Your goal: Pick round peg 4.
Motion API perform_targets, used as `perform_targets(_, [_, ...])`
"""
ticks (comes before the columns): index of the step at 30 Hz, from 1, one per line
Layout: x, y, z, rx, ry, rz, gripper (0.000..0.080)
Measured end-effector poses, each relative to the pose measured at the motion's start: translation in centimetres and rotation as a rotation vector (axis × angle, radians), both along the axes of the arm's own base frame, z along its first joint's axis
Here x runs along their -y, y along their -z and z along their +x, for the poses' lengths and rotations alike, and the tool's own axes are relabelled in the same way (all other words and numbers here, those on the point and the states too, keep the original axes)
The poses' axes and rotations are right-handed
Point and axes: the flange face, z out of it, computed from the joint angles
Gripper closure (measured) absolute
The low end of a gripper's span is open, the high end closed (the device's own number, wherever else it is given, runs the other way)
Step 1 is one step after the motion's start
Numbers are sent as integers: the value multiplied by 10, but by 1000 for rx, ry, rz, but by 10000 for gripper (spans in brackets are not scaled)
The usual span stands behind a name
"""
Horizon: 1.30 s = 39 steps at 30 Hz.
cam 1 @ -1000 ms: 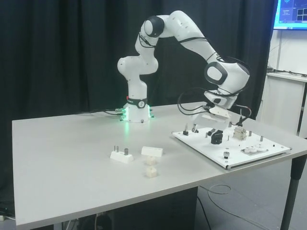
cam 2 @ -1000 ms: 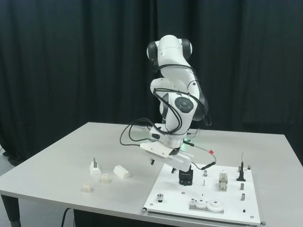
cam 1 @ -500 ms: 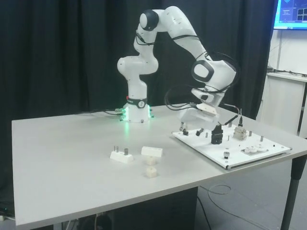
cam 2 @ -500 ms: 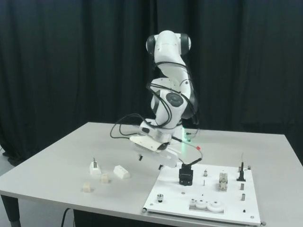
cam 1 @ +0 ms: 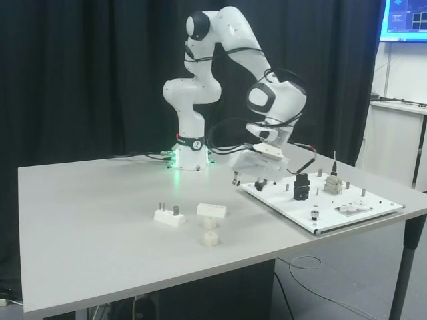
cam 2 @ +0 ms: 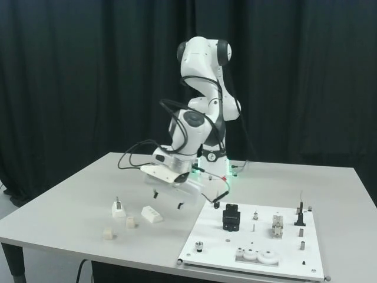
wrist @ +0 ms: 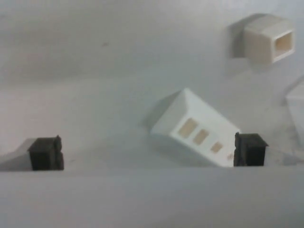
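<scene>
Since a second ago the arm (cam 1: 267, 100) has swung off the white board (cam 2: 277, 254) and now hangs over bare grey table (cam 1: 87, 200). Its jaws stand apart with nothing between them, above and just beside the white slotted block (wrist: 195, 129), which lies flat; a small hollow cube (wrist: 268, 38) sits farther off. Beyond, a low white holder (cam 1: 169, 217) carries two upright pegs (cam 1: 175, 210); which one is round peg 4 I cannot tell.
</scene>
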Motion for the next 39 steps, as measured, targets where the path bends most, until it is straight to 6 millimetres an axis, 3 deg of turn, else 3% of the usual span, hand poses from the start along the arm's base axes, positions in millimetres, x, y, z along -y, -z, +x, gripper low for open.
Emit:
perform_targets(19, [93,-10,5,39,-99,61,3])
perform_targets(39, [183,-17,-16,-13,-224,184,3])
